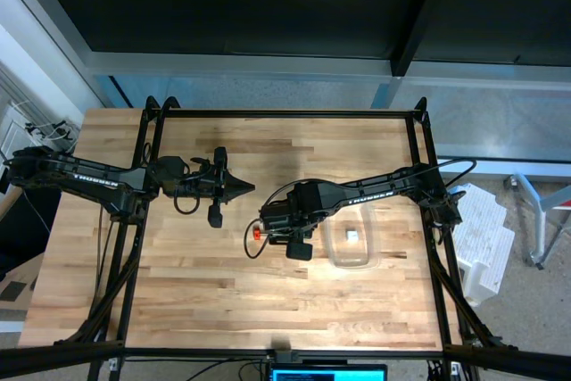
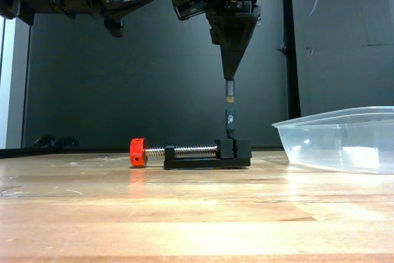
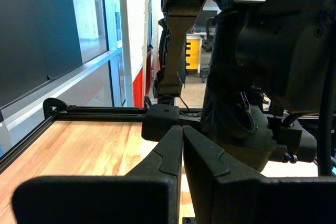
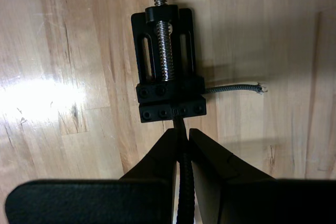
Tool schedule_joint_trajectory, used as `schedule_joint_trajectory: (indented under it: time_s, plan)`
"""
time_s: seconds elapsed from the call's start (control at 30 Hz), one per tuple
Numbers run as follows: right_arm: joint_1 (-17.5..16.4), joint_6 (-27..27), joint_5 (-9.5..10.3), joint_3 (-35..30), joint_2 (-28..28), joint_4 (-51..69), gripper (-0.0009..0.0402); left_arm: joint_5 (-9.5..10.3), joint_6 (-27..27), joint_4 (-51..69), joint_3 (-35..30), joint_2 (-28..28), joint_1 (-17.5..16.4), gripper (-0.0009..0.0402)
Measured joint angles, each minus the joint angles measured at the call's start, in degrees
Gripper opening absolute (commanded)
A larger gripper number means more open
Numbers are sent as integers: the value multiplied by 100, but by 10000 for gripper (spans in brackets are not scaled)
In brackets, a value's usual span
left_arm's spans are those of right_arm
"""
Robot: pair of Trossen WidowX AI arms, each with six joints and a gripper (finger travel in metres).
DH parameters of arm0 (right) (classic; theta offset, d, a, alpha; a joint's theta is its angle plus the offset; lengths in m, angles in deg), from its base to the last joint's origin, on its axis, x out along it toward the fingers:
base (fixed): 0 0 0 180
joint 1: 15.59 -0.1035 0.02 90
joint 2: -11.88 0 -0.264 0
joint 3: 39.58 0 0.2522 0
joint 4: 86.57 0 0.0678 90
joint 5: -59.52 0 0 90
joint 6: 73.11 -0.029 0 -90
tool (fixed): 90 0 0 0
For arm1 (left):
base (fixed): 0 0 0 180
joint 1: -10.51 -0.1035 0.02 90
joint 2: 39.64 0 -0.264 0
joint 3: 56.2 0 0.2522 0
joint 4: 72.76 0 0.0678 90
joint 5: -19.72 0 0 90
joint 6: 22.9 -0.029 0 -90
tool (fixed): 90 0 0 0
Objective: Pick the USB-C connector and install on taskboard
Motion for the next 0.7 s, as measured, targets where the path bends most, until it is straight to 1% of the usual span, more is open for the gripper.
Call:
schedule_joint_trajectory:
  time_s: [0.1, 0.17, 0.23, 0.7]
  plan:
    - [-17, 0, -37, 7, 0, -17, 0, 0, -2, 0, 0, 2, 0, 0]
    - [-24, 0, -120, 15, 0, -17, 0, 0, -2, 0, 0, 2, 0, 0]
    - [-26, 2, -140, 20, 0, -24, 0, 2, -2, 0, 2, 0, 0, 0]
    - [-26, 0, -96, 223, -2, -227, 0, 2, -2, 0, 2, 0, 0, 0]
